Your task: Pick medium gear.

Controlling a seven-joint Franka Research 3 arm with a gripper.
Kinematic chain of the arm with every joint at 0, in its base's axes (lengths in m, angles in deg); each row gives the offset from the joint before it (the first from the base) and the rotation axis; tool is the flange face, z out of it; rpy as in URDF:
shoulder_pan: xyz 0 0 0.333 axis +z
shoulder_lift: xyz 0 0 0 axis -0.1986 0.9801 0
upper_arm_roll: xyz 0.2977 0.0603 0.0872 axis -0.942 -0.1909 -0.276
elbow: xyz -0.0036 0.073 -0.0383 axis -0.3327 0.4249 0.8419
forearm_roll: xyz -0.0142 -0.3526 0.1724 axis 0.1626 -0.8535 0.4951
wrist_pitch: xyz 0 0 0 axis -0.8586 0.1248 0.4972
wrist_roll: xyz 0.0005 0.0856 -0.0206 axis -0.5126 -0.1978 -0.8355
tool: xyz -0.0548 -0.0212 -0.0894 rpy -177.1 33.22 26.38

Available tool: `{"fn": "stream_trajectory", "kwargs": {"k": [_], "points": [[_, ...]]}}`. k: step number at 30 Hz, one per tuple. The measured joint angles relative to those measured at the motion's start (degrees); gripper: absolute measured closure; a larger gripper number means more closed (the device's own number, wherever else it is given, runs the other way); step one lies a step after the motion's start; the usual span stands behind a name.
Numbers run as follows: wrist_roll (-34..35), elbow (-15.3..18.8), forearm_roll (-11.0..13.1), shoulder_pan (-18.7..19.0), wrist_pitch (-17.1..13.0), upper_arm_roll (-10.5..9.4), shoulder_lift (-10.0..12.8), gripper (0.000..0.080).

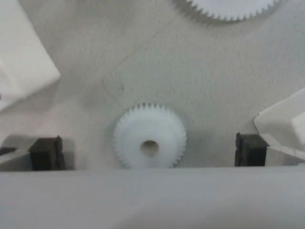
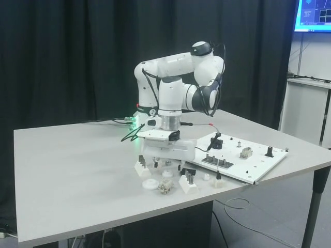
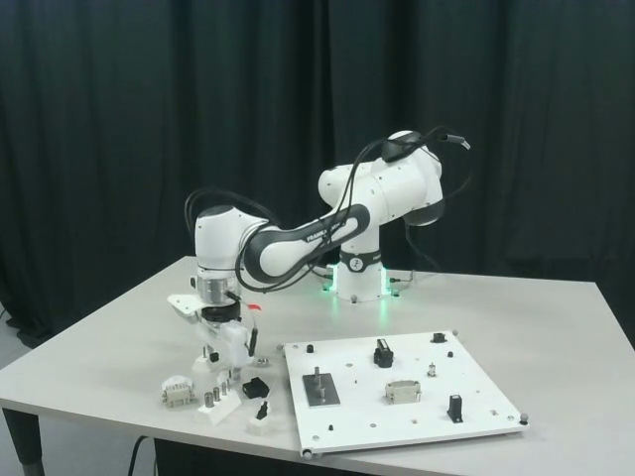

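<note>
Right now the gripper [image 1: 148,151] hangs low over the grey table [image 2: 67,160], its two black fingertips [image 1: 46,153] spread wide with nothing held between them. Seen from the wrist, the medium gear [image 1: 149,137] lies flat on the table in the gap between the tips, a white toothed disc with a round hole at its middle. It sits roughly midway between them and touches neither. Part of its rim is hidden behind the gripper body, so I cannot say just how far down the fingers stand relative to it.

To my eye this is the approach step, with the hand lined up over the part but not yet closed. The next move, I would judge, calls for a short straight descent until the tips flank the gear's toothed edge, then a squeeze and a lift.

Further out, a larger gear [image 1: 233,9] lies well apart from the medium one, so it should not get in the way. Small white holders [image 2: 187,184] stand near the hand on the table, and they may crowd the fingers. Beyond them lies the white assembly board [image 3: 397,392], and the white arm [image 3: 298,243] curves back to its base before the black curtain [image 3: 119,119].
</note>
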Motion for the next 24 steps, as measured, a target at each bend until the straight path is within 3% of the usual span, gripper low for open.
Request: {"fn": "stream_trajectory", "kwargs": {"k": [24], "points": [[-3.92,0.50,0.01,0.00,-0.82,-1.18,0.52,0.0003]]}}
